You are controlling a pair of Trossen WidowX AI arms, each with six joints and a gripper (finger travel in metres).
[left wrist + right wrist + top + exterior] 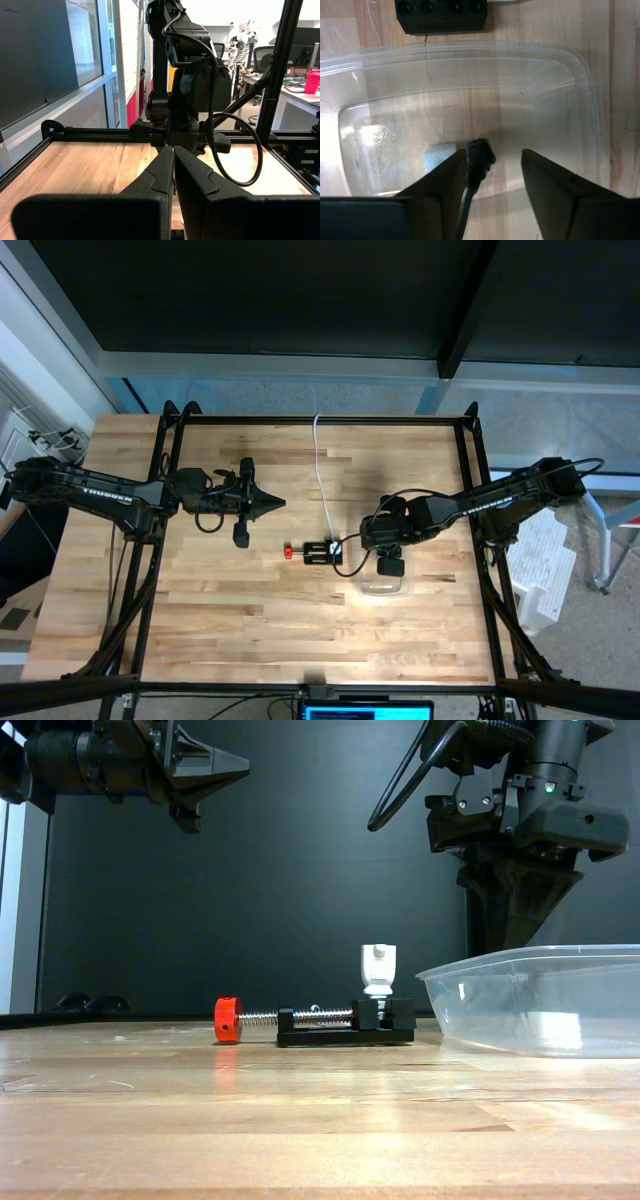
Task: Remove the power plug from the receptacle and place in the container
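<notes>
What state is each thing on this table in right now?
Container: upright, lidless, resting on the table.
Left end effector: shut, holding nothing, raised over the table's left part.
Right end effector: open, above the container.
Power plug: unplugged, in the right end effector's gap, over the container's floor.
Clamp: gripping a white cube, which stands upright.

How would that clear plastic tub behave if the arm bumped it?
Probably light and quick to slide: the tub looks thin-walled and sits loose on the smooth table. Its low, wide shape likely resists tipping. The right end effector hangs open above it, beside the plug; the left end effector hangs shut over the table's left side.
</notes>
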